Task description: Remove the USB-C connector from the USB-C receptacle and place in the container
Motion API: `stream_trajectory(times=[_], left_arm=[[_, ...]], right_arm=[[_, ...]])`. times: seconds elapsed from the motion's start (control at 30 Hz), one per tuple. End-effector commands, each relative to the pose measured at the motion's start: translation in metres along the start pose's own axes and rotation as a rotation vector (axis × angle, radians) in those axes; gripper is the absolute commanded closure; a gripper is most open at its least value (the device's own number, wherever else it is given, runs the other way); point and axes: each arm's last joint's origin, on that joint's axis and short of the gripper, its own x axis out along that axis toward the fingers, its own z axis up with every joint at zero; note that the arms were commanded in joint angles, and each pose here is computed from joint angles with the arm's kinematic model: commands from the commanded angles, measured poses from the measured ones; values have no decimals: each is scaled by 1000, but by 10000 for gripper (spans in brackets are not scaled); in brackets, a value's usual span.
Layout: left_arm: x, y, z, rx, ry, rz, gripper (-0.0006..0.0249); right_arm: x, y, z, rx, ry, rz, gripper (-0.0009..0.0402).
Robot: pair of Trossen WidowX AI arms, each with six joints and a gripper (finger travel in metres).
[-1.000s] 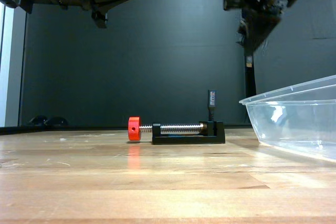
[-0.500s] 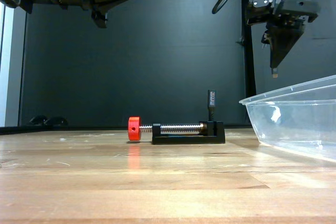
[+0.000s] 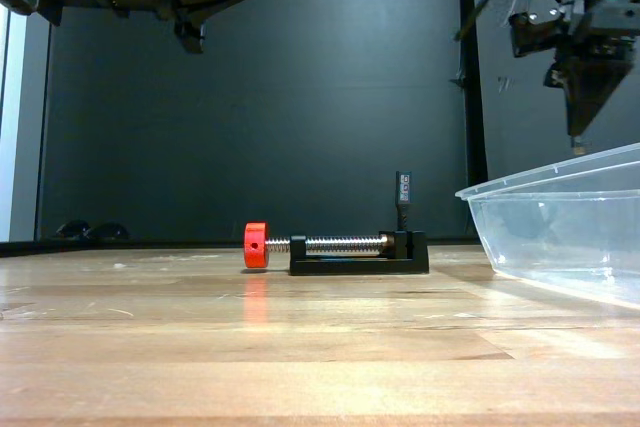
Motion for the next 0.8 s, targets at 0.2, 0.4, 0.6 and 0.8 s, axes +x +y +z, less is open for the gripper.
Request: stream_trajectory(times=[0.2,0.4,0.6,0.8], left_arm=[[0,0,0,0,0,0,243],[0,0,0,0,0,0,243],[0,0,0,0,0,0,243],[0,0,0,0,-1,0,243]], right_arm=[[1,-3,-11,41,15,-13,393],[18,-2,-18,64,52,-25,393],[40,0,-25,95,73,-22,384],[40,0,-23,118,66,-29,346]])
